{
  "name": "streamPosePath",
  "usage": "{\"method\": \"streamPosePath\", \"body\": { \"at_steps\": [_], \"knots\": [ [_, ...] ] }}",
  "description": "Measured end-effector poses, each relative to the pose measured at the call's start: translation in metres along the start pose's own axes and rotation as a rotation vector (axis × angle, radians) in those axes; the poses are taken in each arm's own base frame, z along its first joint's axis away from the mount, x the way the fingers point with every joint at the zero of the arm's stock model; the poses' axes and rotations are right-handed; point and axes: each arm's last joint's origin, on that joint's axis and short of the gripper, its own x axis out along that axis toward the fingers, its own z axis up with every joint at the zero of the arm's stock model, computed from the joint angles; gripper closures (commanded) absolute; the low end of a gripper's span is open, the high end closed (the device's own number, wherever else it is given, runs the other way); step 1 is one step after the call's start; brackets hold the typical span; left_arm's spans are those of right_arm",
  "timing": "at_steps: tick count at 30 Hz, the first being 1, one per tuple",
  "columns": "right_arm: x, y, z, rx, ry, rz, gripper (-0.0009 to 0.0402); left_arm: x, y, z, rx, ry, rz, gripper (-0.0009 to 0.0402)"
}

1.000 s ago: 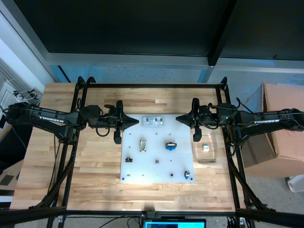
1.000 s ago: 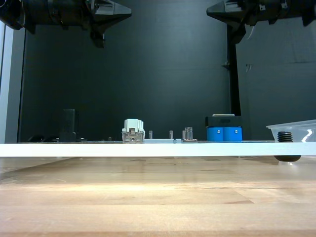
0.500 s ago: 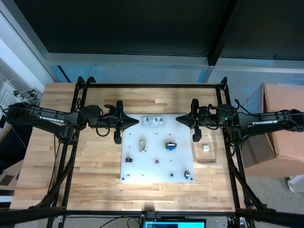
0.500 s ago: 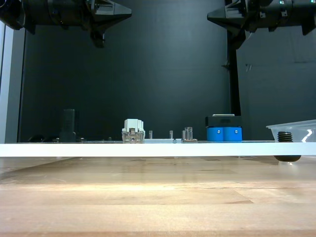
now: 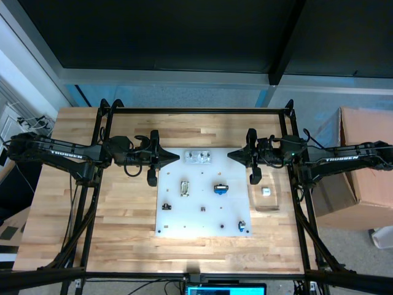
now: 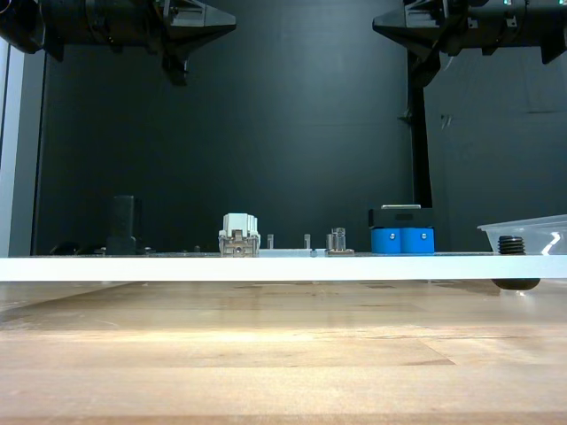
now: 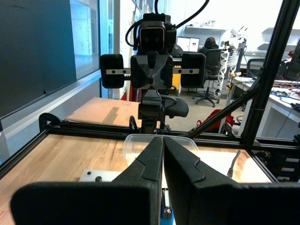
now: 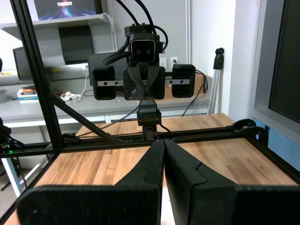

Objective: Pick the RJ45 connector and install on the taskboard

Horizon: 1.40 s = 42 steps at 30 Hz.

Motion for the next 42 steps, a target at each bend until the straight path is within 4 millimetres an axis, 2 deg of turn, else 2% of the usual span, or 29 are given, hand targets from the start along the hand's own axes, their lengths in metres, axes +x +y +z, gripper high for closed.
{"method": "streamPosePath", "body": {
  "at_steps": [42],
  "knots": [
    [0.0, 0.0, -0.0032, 0.0, 0.033, -0.004, 0.0393, 0.0, 0.0, -0.0001, 0.0, 0.0, 0.0, 0.0392]
  ]
}}
